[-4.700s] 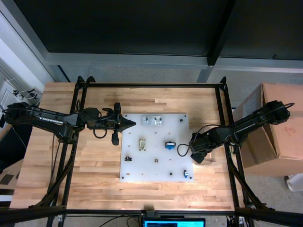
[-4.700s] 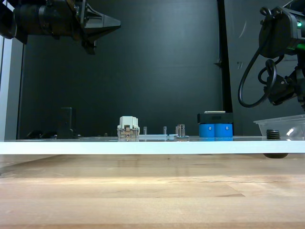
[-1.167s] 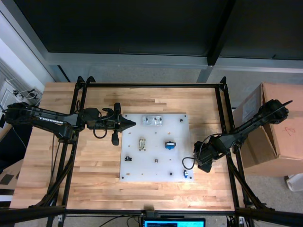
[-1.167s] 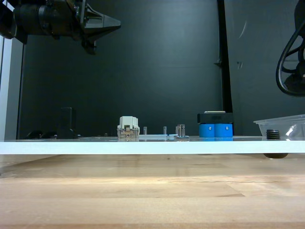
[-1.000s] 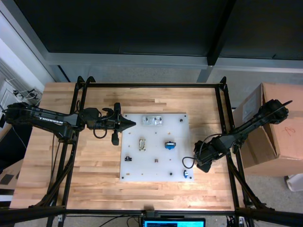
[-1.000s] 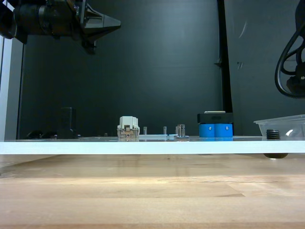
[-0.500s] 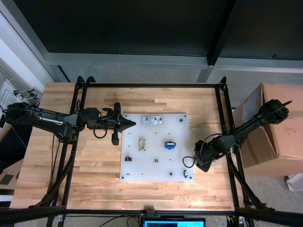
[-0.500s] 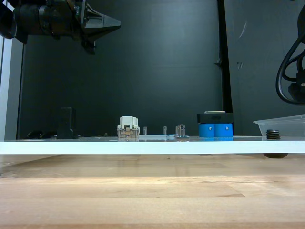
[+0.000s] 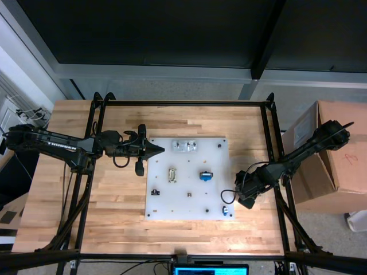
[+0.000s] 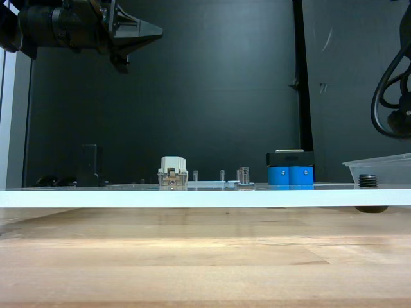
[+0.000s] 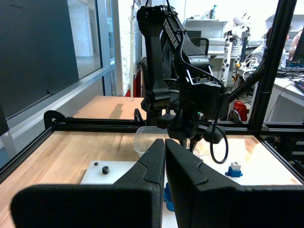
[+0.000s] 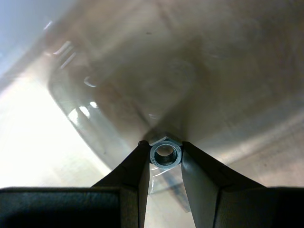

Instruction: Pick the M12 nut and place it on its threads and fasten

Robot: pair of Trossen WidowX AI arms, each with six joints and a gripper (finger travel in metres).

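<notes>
**Right claw [image 12: 165, 151] pinches the nut [image 12: 166, 156] over the tray [image 12: 95, 118]**

The right claw's two fingers [image 12: 135, 166] are drawn in narrow on the small silver nut, one pressed on each flank. The nut's bore faces the camera. Clear tray plastic lies right behind it, and whether the nut touches the tray floor cannot be told.

In the high view the right claw [image 9: 245, 197] sits at the frame's right centre. It is just off the right edge of the white board [image 9: 172, 206] and low over the desk [image 9: 114, 229], with its arm running up and right toward a cardboard box [image 9: 338, 154].

In the low view the black stud [image 10: 367, 181] stands at the lower right of the frame, in front of the tray [image 10: 379, 165]. Its ribs are bare and nothing sits on top. The nut is therefore clear of its stud and held in the right claw.

The left claw [image 9: 157, 150] is left of centre in the high view, beside the board's far left corner, pointing right. In the low view the left claw [image 10: 154, 29] hangs in the upper left of the frame, well above the board [image 10: 192, 197]. The left wrist view shows its fingers [image 11: 147, 166] pressed together with nothing between them.

On the board stand a white connector [image 10: 173, 173] and a blue block [image 10: 290, 174].
</notes>
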